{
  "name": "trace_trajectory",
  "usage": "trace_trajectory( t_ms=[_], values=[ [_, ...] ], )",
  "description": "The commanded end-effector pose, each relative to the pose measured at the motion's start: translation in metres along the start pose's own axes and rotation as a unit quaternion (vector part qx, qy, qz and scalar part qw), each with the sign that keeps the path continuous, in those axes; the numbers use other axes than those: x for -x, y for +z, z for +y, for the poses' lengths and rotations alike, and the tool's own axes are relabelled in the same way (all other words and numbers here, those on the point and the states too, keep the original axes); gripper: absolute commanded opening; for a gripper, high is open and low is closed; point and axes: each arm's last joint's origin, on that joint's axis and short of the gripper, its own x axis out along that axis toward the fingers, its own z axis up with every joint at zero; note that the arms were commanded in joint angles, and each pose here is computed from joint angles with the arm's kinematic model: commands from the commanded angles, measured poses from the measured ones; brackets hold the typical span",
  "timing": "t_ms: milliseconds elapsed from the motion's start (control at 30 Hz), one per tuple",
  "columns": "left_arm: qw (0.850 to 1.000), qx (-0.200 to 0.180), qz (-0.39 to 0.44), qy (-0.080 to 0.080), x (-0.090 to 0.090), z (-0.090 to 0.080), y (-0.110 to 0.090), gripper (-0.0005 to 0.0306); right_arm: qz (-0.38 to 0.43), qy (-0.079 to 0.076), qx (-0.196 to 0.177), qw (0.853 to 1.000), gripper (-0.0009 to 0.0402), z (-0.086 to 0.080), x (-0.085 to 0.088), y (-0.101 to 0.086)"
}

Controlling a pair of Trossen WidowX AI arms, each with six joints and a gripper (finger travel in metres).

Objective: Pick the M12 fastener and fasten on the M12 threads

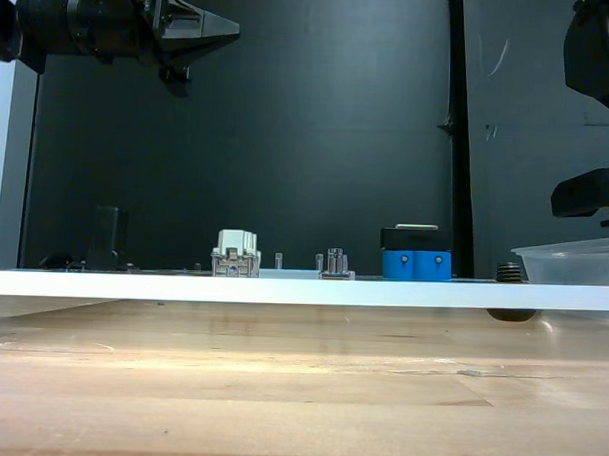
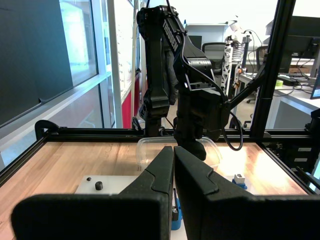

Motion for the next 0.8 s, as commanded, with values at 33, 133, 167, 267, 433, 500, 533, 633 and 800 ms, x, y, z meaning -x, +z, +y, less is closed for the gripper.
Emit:
trace_trajectory(
  t_ms=[33, 133, 167, 267, 433, 500, 533, 633, 800],
  values=[
    [1.000, 0.000, 0.000, 0.000, -0.0001, 0.0001, 0.0001, 0.0000, 0.002, 0.002, -0.001, 1.000, 0.0199, 0.0015, -0.0025, -0.0009],
    [1.000, 0.000, 0.000, 0.000, -0.0001, 0.0001, 0.0001, 0.0000, 0.001, 0.001, -0.001, 1.000, 0.0197, 0.0022, -0.0043, -0.0014],
    [1.000, 0.000, 0.000, 0.000, -0.0001, 0.0000, 0.0001, 0.0000, 0.000, -0.001, -0.001, 1.000, 0.0196, 0.0022, -0.0049, -0.0013],
    [1.000, 0.000, 0.000, 0.000, -0.0001, 0.0000, 0.0001, 0.0000, -0.001, -0.002, -0.001, 1.000, 0.0192, 0.0026, -0.0065, -0.0017],
    [1.000, 0.000, 0.000, 0.000, -0.0001, 0.0000, 0.0001, 0.0000, -0.004, -0.008, -0.001, 1.000, 0.0186, 0.0023, -0.0082, -0.0016],
    [1.000, 0.000, 0.000, 0.000, -0.0001, 0.0001, 0.0001, 0.0000, -0.004, -0.009, -0.002, 1.000, 0.0184, 0.0024, -0.0086, -0.0015],
    [1.000, 0.000, 0.000, 0.000, -0.0001, 0.0000, 0.0001, 0.0000, -0.005, -0.009, -0.002, 1.000, 0.0182, 0.0023, -0.0086, -0.0016],
    [1.000, 0.000, 0.000, 0.000, -0.0001, 0.0000, 0.0001, 0.0000, -0.004, -0.009, -0.005, 1.000, 0.0176, 0.0024, -0.0086, -0.0016],
    [1.000, 0.000, 0.000, 0.000, -0.0001, 0.0000, 0.0001, 0.0000, -0.004, -0.009, -0.005, 1.000, 0.0167, 0.0024, -0.0086, -0.0016]
  ],
)
